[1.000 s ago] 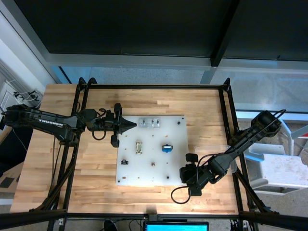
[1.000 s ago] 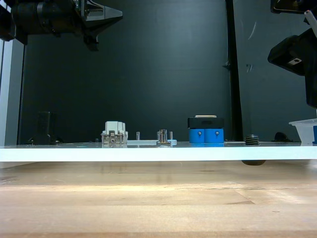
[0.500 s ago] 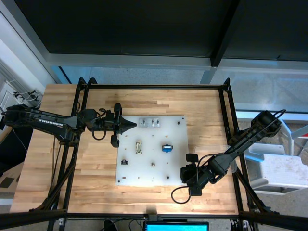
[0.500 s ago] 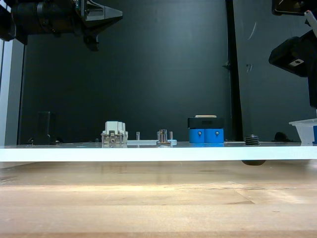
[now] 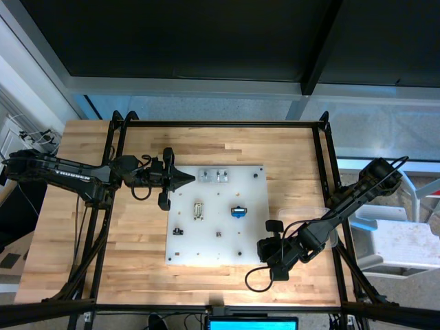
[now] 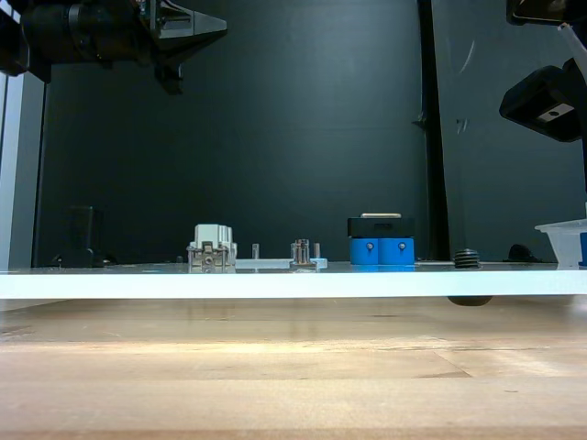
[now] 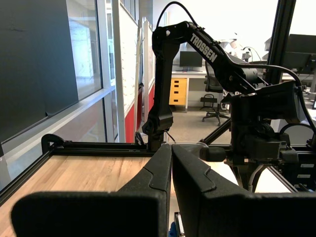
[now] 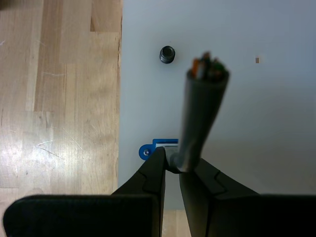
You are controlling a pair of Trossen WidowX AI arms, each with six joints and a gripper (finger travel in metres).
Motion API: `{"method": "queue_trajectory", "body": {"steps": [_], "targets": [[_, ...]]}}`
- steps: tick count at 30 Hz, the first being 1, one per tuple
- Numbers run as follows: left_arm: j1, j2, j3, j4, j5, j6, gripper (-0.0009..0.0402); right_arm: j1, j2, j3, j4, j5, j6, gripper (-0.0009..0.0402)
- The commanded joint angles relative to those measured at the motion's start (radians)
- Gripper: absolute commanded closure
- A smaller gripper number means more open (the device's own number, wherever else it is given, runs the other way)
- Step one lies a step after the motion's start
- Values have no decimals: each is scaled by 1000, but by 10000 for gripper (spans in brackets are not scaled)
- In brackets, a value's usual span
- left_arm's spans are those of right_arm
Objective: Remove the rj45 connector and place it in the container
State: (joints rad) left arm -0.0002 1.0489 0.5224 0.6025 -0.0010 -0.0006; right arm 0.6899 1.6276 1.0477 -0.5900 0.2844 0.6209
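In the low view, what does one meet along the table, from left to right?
Dark block, grey connector, small metal fitting, blue block, black knob, container. Left gripper, shut, high at the left; right gripper, shut on the rj45 connector, over the board's near right corner.

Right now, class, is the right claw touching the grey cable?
Touching. The right wrist view shows the right claw pinching the cable over the board. The left claw, shut, hangs near the board's far-left corner.
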Motion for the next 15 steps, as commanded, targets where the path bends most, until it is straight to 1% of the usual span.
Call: {"method": "queue_trajectory", "body": {"steps": [1, 8, 15], "targets": [[0, 0, 0, 0, 0, 0, 393, 0, 0, 0, -1, 3, 0, 394], [0, 0, 0, 0, 0, 0, 393, 2, -8, 0, -1, 4, -1, 393], [0, 0, 0, 0, 0, 0, 393, 4, -45, 0, -6, 5, -1, 393]]}}
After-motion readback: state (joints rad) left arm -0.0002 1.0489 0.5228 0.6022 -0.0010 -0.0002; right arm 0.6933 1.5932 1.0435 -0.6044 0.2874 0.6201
